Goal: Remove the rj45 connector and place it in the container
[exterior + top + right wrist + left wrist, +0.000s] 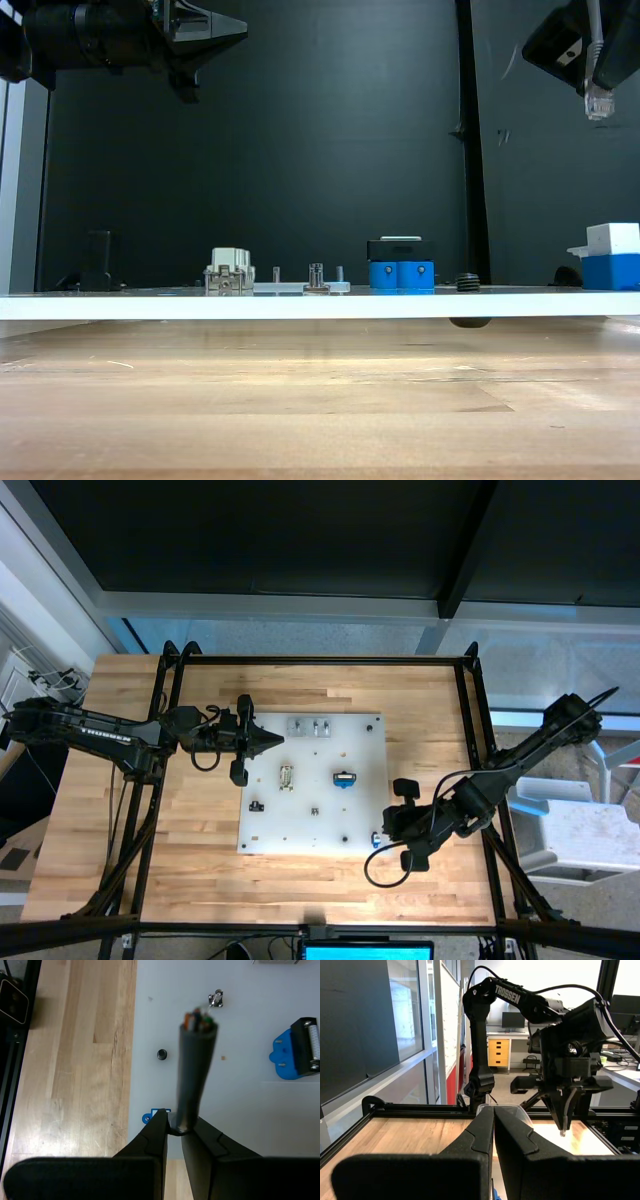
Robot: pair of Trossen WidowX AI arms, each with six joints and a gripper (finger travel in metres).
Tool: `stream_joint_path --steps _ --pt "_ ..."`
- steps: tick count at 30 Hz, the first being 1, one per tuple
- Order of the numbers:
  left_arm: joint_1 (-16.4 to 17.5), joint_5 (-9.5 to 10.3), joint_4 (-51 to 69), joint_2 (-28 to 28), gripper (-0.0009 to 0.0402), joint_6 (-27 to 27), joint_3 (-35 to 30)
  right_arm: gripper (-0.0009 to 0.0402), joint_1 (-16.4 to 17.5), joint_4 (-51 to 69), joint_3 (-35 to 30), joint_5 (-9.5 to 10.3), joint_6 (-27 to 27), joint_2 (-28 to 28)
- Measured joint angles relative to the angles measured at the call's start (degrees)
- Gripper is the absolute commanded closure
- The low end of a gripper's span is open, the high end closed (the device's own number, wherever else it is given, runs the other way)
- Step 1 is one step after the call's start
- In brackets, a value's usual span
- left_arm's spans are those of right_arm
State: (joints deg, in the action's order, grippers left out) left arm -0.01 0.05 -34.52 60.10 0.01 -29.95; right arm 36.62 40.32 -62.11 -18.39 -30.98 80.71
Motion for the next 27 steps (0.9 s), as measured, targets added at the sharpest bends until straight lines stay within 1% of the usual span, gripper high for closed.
stream_joint_path --steps 7,10,20,25,27 --pt "0.00 0.00 0.00 0.00 0.0393 0.00 0.02 0.0393 -0.07 1.88 -0.04 0.09 -0.04 -1.01" --pt "0.00 0.00 0.00 0.00 0.0393 0.00 0.00 0.0393 -0.15 3.85 0.85 0.15 -0.44 -2.36" --pt "0.00 0.00 0.00 0.00 0.0393 0.00 0.00 0.0393 -0.33 9.53 6.49 0.50 -3.50 -10.25" --pt "0.00 0.00 0.02 0.00 0.0393 0.00 0.02 0.0393 -0.33 15.56 8.15 0.63 -6.32 -14.97" --pt "0.00 -0.02 0.00 0.00 0.0393 0.00 0.02 0.0393 -0.33 17.92 9.25 1.16 -6.91 -17.07"
